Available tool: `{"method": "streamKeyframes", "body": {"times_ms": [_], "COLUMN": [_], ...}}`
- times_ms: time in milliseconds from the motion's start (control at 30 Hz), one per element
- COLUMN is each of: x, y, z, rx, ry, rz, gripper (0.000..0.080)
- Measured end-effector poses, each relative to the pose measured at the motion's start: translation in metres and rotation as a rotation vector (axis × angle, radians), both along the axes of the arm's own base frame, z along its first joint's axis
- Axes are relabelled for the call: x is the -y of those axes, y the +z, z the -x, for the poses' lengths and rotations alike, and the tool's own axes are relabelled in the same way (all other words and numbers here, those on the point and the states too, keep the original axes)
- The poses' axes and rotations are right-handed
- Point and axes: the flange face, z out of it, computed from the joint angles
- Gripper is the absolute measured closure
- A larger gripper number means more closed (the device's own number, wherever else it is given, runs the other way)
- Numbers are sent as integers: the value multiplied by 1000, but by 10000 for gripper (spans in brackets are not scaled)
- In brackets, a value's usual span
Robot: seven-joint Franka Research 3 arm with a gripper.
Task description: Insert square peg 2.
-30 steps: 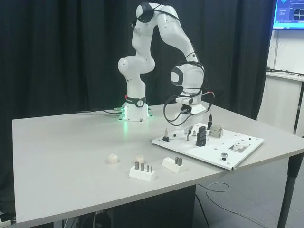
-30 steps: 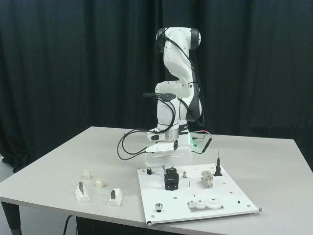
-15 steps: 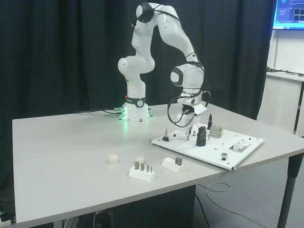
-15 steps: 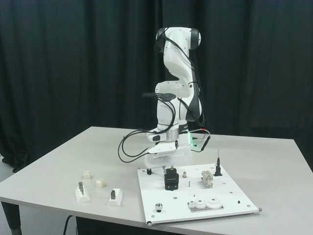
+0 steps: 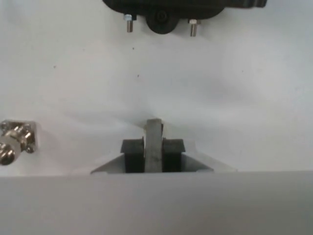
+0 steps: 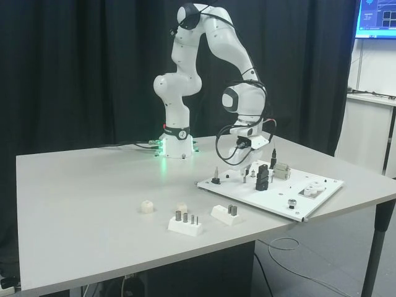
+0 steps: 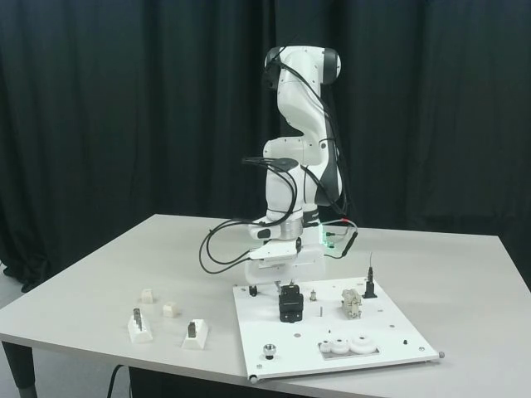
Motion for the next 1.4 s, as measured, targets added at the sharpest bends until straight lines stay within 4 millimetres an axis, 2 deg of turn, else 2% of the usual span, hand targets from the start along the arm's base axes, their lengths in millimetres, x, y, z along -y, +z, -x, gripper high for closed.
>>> {"method": "streamKeyframes", "body": {"times_ms": [867,1400], "x": [3,1], "y": [-1,-4], "z": [2,1], "rx": [-19,-5], "ry": [-18,-113], "rz": [3,1], "gripper": [729,729]}}
